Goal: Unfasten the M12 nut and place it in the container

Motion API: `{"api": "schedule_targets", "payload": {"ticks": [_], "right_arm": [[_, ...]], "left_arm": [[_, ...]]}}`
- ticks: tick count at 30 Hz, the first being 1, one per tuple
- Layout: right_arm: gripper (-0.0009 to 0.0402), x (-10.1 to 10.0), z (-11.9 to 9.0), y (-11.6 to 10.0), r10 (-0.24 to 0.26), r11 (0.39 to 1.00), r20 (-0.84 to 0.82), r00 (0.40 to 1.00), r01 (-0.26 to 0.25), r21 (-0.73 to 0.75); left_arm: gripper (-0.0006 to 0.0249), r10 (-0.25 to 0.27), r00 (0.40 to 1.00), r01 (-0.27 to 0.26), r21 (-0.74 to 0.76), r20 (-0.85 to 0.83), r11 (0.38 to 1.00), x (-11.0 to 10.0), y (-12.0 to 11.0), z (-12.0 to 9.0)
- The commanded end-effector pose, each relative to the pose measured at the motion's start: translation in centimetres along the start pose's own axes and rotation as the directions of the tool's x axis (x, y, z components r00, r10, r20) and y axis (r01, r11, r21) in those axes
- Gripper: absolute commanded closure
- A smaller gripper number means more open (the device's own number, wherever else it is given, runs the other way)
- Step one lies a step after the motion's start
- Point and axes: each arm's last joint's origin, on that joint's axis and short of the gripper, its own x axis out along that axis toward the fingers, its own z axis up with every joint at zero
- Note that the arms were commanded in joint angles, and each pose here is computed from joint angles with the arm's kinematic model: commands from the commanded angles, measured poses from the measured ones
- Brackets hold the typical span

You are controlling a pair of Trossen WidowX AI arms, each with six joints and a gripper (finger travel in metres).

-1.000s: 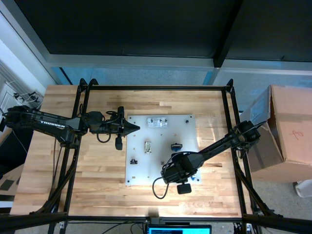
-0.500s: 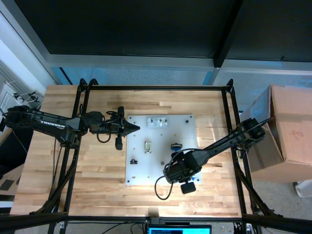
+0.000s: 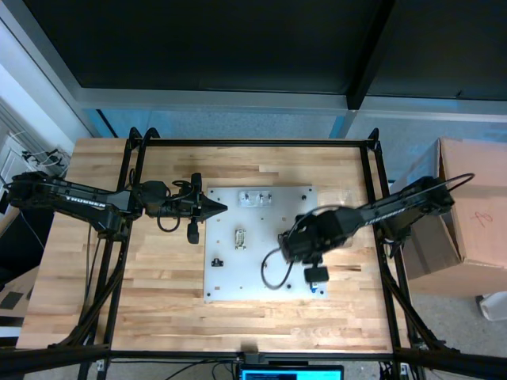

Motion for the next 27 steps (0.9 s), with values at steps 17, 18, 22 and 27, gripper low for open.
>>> {"api": "schedule_targets", "payload": {"ticks": [17, 18, 22, 27], "right_arm": [[0.0381, 0.7, -9.3, -8.9, -0.049, 0.931, -0.056, 0.997, 0.066, 0.359], [0.0381, 0.9, -9.6, -9.1, -0.050, 0.929, -0.055, 0.997, 0.067, 0.364], [0.0381, 1.2, -10.3, -9.2, -0.052, 0.925, -0.054, 0.997, 0.068, 0.373], [0.0381, 1.3, -10.2, -9.2, -0.053, 0.925, -0.041, 0.998, 0.065, 0.375]], "left_arm": [[0.0243, 0.000, 1.000, 0.000, 0.000, 0.001, 1.000, 0.0, 0.0, 0.0], [0.0243, 0.000, 1.000, 0.000, 0.000, 0.001, 1.000, 0.0, 0.0, 0.0], [0.0243, 0.000, 1.000, 0.000, 0.000, 0.001, 1.000, 0.0, 0.0, 0.0], [0.0243, 0.000, 1.000, 0.000, 0.000, 0.001, 1.000, 0.0, 0.0, 0.0]]}}
